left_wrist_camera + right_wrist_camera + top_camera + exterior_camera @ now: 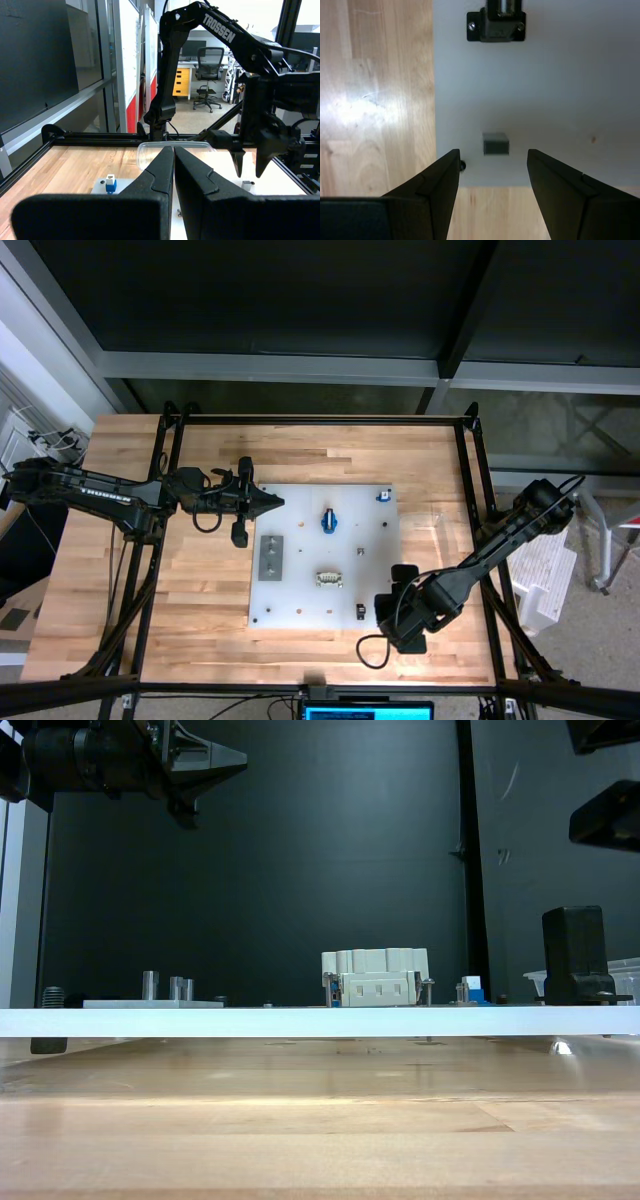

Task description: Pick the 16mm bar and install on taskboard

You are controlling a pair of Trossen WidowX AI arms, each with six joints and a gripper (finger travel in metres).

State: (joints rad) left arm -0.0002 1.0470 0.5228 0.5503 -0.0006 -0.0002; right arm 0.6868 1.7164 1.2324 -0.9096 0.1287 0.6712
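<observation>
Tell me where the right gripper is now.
High view: the right gripper hovers open over the near right corner of the taskboard, just right of a small black fitting. The left gripper hangs shut above the board's far left corner.

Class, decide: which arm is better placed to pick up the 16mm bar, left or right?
Right. The right gripper hangs over the near right corner of the taskboard, jaws open either side of the 16mm bar. The left gripper is shut, high above the far left edge.
</observation>
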